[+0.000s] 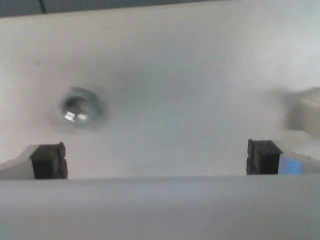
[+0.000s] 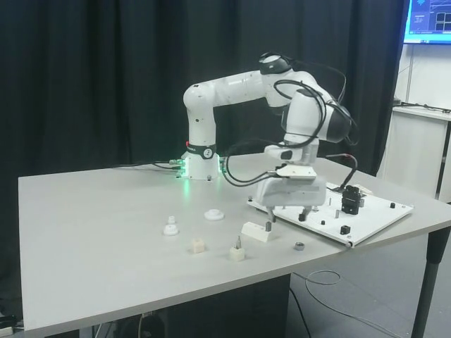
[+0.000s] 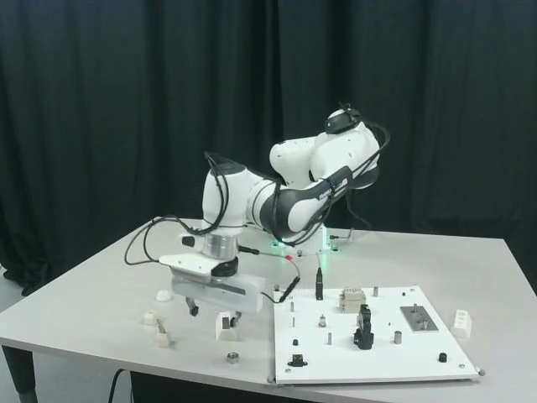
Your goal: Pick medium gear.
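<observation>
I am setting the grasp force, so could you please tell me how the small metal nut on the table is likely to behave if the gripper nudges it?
The nut lies flat, so it would probably slide, not roll. Its shiny metal looks slippery against the fingertips.

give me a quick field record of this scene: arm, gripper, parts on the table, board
arm: white Franka arm, bolted on the grey table, bent low over it
gripper: gripper open, holding nothing, above bare table
under gripper: small shiny metal nut on the table, not between the fingers
loose parts: flat round white gear, small white stepped gear, white block with an upright pin
board: white assembly board with black parts and pegs, beside the gripper
task state: no gear grasped yet
</observation>
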Motion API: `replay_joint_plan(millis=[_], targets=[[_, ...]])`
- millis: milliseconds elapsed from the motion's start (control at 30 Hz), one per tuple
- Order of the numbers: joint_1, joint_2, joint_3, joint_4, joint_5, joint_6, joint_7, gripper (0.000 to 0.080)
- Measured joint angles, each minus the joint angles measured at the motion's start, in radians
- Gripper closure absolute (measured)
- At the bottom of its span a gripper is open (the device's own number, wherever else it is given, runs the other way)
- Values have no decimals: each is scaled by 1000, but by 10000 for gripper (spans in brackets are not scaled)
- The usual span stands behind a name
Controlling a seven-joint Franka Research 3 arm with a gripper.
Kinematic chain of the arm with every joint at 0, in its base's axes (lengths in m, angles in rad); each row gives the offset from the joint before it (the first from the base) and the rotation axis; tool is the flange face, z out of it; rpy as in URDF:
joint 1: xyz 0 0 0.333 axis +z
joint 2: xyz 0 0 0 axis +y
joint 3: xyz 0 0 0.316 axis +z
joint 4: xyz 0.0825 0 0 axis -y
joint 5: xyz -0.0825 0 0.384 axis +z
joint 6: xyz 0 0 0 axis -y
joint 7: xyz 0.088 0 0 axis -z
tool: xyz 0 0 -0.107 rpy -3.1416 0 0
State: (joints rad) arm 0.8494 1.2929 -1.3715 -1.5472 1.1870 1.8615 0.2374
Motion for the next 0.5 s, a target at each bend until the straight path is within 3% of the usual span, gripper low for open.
replay_joint_plan(millis=[200,500], targets=[[-4,0,-45,-36,-21,-29,-82,3],[-12,0,-109,-145,-23,-57,-228,3]])
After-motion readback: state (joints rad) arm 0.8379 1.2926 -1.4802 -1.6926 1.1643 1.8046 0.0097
